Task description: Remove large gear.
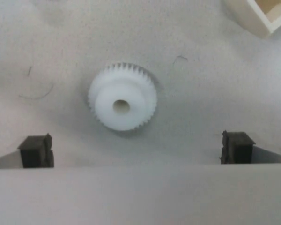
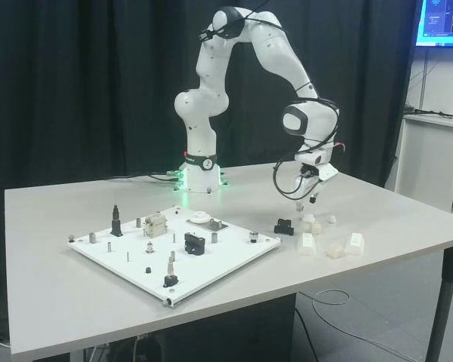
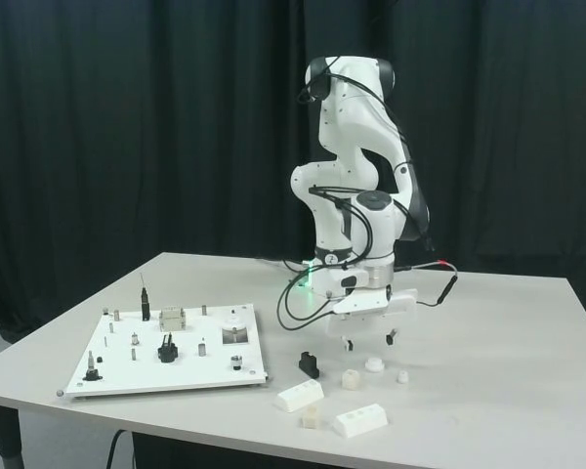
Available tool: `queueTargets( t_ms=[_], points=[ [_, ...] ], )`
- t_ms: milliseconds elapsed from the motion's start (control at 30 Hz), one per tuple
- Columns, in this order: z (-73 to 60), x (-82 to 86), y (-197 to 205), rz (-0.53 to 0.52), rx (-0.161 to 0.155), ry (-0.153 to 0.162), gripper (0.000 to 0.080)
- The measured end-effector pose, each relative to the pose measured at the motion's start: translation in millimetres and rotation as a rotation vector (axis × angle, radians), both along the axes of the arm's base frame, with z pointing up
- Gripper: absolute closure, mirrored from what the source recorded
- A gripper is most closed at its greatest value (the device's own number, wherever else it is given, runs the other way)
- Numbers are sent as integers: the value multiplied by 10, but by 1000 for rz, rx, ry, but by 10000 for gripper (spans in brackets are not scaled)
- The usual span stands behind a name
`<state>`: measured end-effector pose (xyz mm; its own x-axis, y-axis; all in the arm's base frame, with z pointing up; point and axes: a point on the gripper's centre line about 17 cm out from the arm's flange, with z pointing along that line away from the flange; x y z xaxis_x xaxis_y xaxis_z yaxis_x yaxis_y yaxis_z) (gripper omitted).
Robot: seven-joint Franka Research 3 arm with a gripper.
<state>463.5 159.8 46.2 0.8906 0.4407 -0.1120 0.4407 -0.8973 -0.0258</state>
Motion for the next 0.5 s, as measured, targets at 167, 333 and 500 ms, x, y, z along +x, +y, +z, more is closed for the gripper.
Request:
queueTargets(
  t_ms=[167,333,500],
  points=[
    [10,17,-31,-7,1,-2,3],
    [30,38,-57,-14,3,-6,3],
    [51,58,-81,-21,5,-9,3]
  ],
)
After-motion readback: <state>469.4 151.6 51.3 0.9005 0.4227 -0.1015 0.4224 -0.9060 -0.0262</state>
